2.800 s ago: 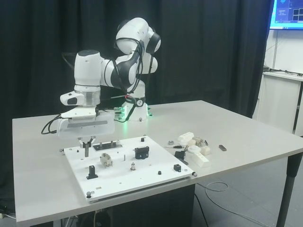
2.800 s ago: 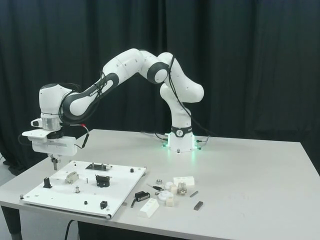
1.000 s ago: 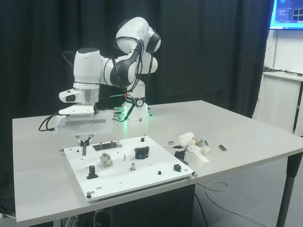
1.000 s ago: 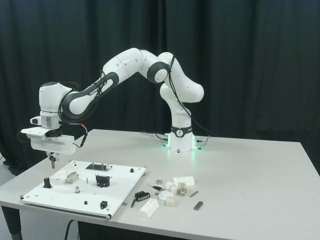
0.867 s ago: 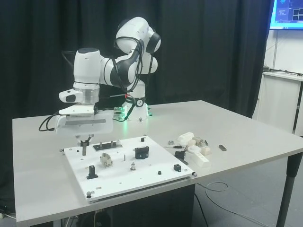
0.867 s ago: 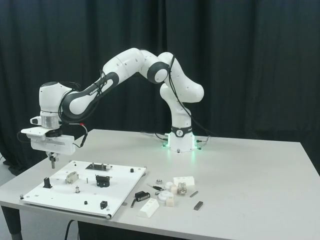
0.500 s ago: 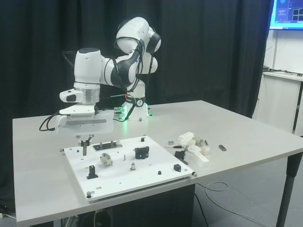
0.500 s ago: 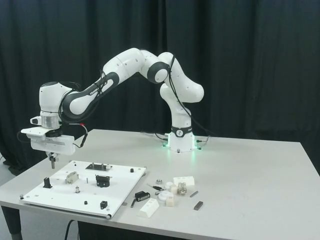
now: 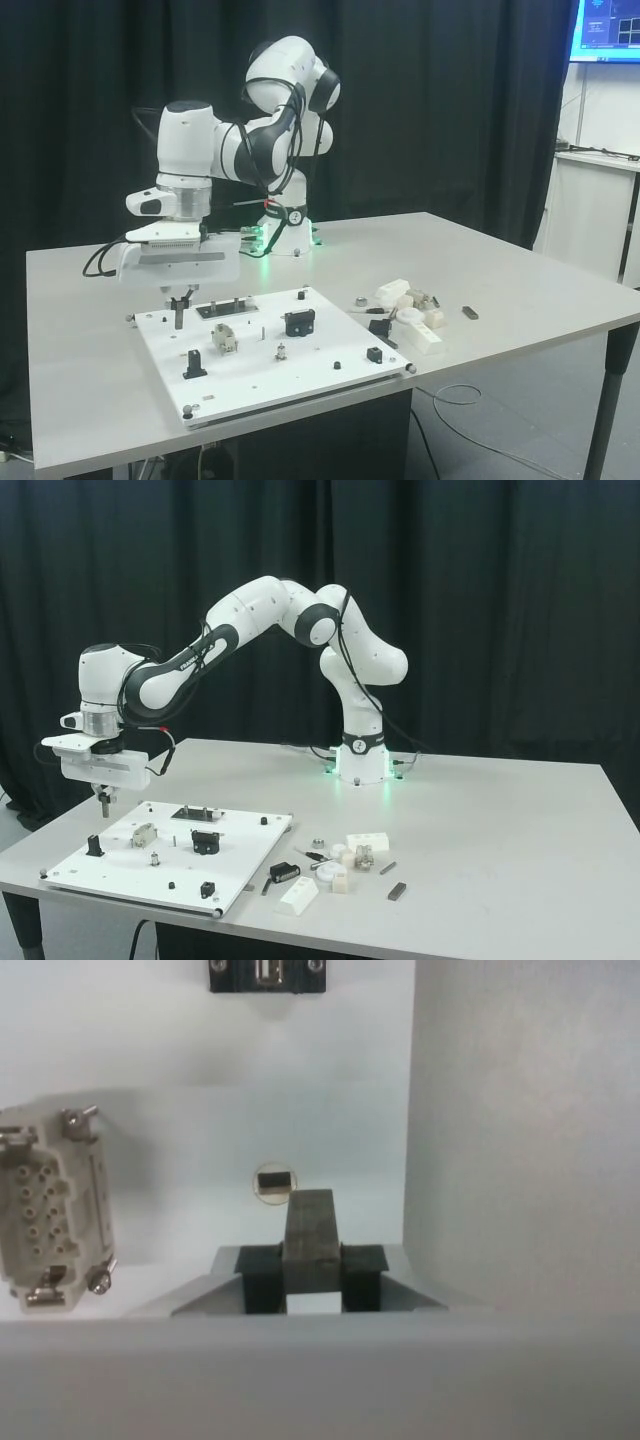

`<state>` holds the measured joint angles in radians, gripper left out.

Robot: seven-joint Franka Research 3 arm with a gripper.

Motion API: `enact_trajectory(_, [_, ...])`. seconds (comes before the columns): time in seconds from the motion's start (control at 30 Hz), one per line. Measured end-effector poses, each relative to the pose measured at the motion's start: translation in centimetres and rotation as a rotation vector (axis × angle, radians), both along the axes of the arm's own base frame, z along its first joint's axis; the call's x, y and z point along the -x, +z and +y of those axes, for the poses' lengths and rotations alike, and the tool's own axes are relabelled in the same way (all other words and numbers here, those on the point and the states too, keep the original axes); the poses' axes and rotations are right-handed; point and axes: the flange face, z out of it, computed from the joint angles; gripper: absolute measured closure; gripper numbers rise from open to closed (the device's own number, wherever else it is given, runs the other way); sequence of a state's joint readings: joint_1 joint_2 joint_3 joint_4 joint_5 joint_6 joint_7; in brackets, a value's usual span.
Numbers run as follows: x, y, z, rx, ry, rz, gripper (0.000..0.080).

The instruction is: Place square peg 3.

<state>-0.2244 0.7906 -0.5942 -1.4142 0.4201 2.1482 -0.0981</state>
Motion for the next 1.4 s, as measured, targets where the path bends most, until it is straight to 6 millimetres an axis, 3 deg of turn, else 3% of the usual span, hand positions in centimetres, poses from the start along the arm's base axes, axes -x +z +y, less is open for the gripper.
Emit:
enact_trajectory(0.33, [-0.4,0.2,0.3,0.002,-0.002,-0.005,0.0689])
enact_trajectory(0.57, [-1.2,0.6,1.6,-0.010,-0.009,-0.005,0.0689])
enact_trajectory(1.07, [-2.9,2.7,6.7,-0.099,-0.029,0.048,0.0689])
enact_trajectory(1.4, [-4.1,3.1,11.6,-0.146,-0.047,0.107,0.0689])
